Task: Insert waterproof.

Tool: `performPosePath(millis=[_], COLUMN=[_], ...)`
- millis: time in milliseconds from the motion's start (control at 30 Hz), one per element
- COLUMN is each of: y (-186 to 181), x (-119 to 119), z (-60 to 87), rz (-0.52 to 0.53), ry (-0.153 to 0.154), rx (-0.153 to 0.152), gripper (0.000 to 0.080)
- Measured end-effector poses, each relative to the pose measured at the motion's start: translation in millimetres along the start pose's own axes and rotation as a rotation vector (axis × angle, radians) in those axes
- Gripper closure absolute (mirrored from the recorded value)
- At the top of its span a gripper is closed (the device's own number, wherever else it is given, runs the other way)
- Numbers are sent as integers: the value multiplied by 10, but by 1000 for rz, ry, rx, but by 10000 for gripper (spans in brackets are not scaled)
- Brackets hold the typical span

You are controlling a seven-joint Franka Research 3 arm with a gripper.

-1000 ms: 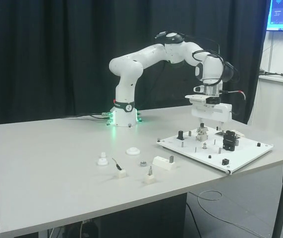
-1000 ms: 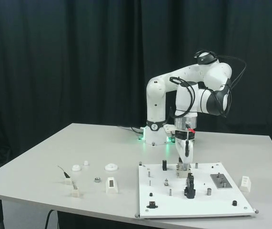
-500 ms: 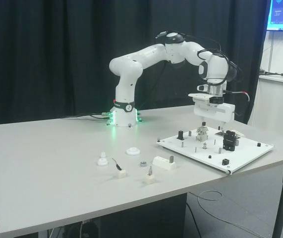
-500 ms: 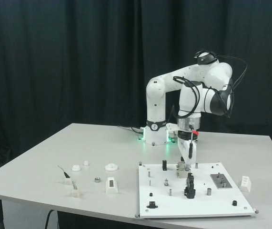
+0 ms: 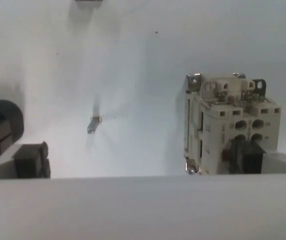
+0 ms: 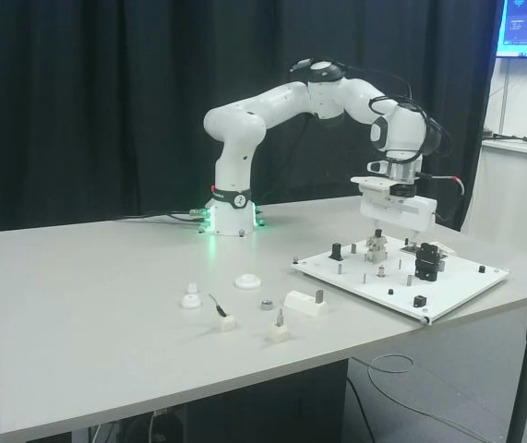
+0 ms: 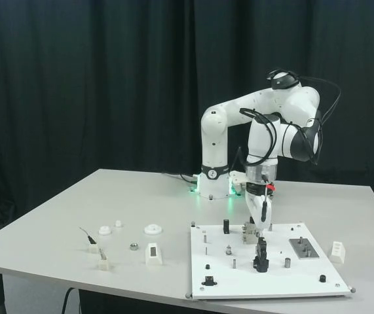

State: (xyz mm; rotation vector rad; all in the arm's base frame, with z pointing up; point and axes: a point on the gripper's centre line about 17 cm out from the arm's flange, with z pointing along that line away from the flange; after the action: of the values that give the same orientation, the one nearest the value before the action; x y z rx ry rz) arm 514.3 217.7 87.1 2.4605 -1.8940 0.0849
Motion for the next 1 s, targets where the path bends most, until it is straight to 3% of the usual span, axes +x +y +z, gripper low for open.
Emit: performPosePath(millis=[1000], y=[14], x=[-8], z=[33], rz=[-21], ry=[25], rx=[-12], gripper=[3])
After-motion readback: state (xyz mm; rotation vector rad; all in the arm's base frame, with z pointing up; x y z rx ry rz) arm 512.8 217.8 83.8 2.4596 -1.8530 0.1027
